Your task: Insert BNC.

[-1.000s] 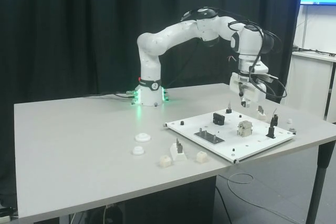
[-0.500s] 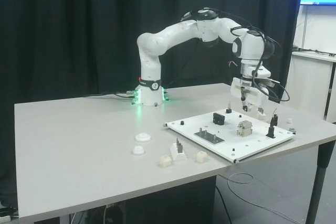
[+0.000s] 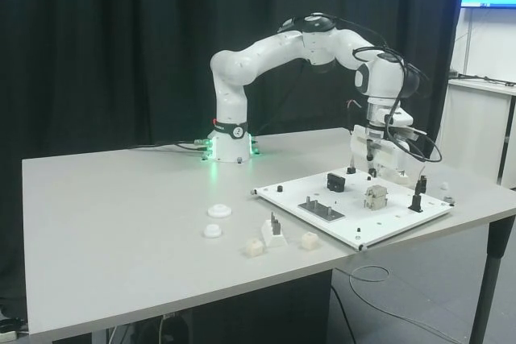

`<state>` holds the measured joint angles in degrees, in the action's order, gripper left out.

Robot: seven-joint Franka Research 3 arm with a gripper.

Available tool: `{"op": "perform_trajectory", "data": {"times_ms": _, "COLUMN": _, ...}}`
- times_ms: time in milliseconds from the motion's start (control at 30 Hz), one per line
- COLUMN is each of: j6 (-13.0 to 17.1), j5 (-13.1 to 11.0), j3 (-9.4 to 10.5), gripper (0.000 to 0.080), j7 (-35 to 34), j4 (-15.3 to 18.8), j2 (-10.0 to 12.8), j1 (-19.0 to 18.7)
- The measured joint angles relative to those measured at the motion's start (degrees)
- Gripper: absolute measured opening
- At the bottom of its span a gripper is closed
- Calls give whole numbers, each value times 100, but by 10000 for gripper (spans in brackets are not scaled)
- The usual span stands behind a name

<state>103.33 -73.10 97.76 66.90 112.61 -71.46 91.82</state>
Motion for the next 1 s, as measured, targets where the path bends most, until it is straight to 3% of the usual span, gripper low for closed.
{"op": "perform_trajectory", "data": {"times_ms": 567, "j6": 96, "j5": 0, "j3": 104, "gripper": 124, "j7": 51, "j4": 72, "j2": 0, "j1": -108}}
{"op": "perform_trajectory", "data": {"times_ms": 1000, "j6": 387, "j5": 0, "j3": 115, "gripper": 124, "j7": 51, "j4": 312, "j2": 0, "j1": -375}}
